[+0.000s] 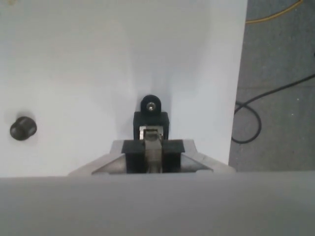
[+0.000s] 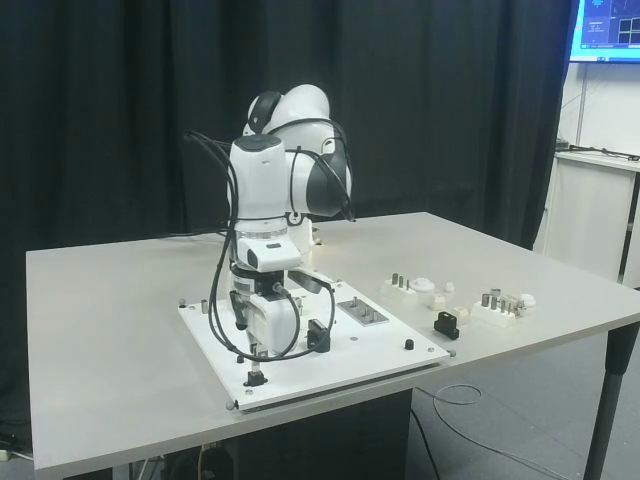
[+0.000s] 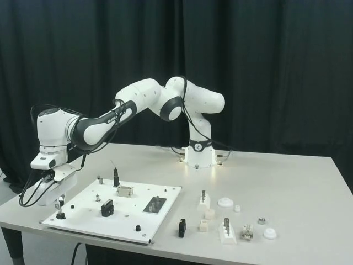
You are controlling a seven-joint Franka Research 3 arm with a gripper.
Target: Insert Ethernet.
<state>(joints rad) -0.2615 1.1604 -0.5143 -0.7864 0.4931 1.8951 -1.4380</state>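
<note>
Behind, black curtains (image 3: pixel 276 66) back the grey table (image 3: pixel 309 182).

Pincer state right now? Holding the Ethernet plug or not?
Pincer: shut on the Ethernet plug, held between both black fingers just above the black socket block on the white board.
</note>
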